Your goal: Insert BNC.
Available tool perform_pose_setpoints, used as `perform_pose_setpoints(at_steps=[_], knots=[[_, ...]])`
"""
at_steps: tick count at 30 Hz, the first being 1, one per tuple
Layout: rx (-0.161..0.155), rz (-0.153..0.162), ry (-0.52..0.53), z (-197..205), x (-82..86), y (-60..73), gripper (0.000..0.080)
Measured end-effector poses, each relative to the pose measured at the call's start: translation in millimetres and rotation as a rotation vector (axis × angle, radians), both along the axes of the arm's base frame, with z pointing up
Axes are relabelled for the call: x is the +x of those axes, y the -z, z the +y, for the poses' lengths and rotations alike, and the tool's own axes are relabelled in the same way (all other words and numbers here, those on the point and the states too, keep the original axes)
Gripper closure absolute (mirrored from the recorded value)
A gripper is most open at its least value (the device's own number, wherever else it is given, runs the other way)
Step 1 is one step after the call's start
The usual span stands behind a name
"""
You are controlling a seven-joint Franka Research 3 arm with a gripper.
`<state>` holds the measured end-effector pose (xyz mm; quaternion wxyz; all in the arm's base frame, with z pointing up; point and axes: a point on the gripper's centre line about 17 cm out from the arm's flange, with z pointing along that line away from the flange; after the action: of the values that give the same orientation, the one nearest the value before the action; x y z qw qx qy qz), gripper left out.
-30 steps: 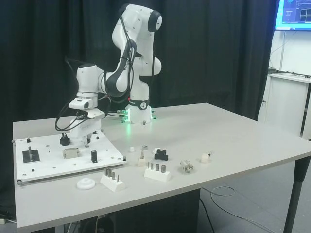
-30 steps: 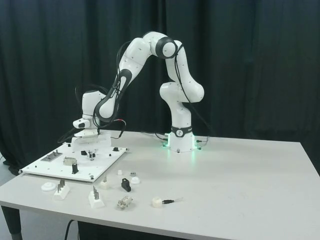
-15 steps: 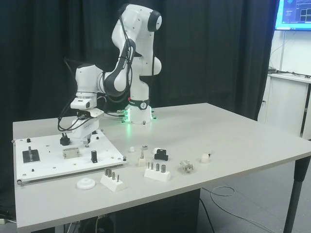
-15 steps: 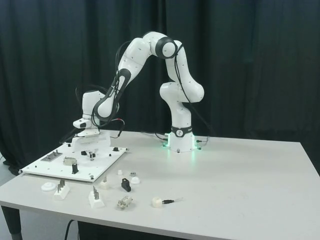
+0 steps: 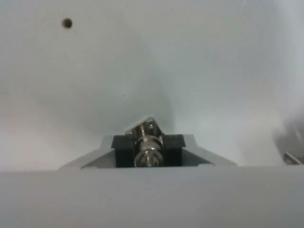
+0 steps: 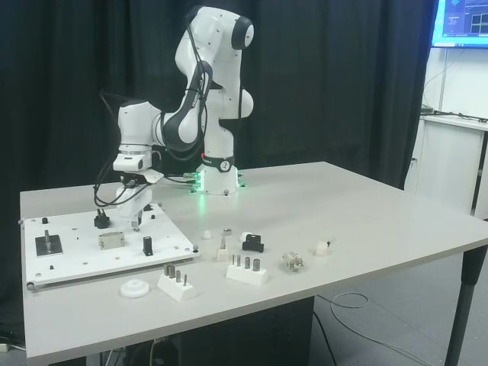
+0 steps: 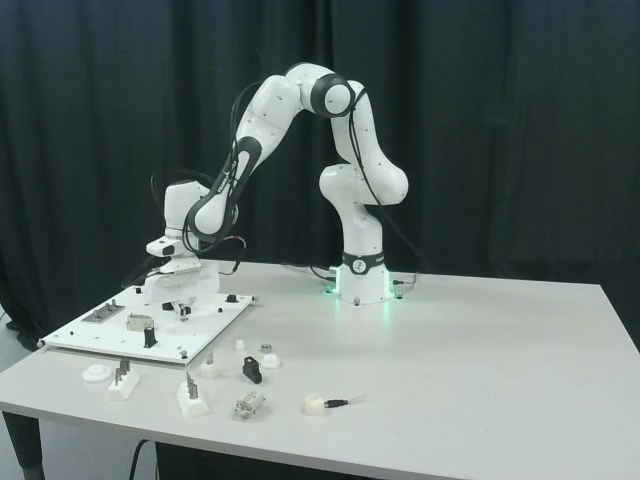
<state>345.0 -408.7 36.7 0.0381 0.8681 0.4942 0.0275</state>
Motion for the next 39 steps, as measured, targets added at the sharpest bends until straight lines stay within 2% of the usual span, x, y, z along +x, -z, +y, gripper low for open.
perform_pose_setpoints(at_steps=[25,39], knots=[[-0.017,0.010,-0.200,-1.2,-0.2,0.0,0.0682],[-0.025,0.022,-0.266,-1.4,-0.6,-0.5,0.0682]])
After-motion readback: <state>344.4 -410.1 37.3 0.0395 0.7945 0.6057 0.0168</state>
